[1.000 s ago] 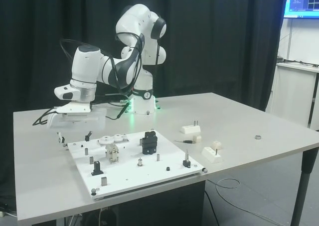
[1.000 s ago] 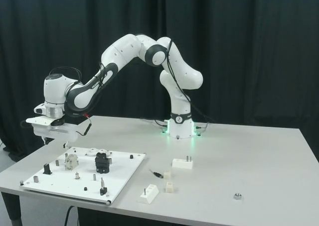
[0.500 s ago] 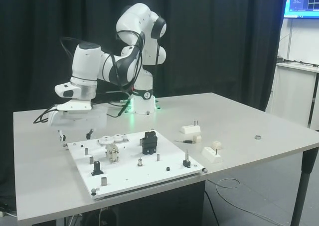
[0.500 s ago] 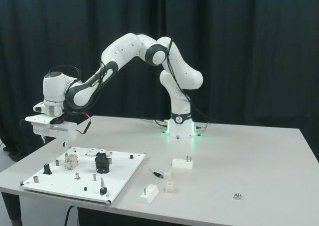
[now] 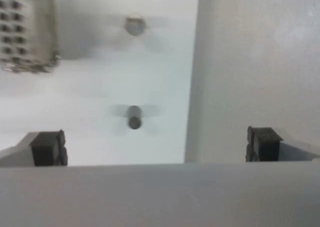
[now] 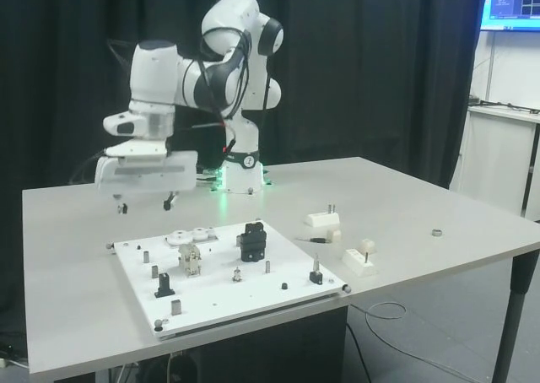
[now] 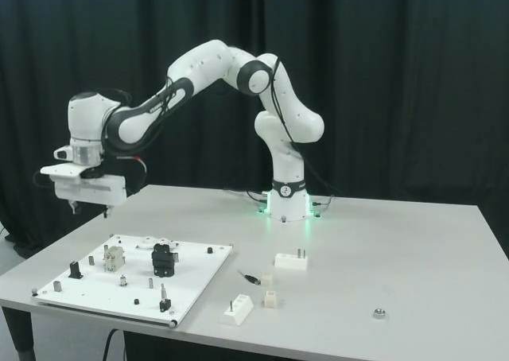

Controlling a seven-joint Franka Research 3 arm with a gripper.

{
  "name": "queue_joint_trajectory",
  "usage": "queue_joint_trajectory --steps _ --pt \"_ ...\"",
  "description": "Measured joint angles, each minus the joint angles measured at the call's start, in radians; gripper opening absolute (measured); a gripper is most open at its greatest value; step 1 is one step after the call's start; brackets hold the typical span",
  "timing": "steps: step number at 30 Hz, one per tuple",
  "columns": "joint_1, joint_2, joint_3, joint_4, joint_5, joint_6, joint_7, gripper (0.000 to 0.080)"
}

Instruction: Pick square peg 1.

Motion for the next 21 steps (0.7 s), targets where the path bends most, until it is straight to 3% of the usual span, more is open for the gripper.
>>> queue_joint_trajectory --steps 10,21 --pt "0.047 -0.066 -0.002 0.009 0.016 -0.066 0.136 0.08" --pt "0.132 -0.08 -0.035 0.016 0.002 -0.093 0.313 0.08"
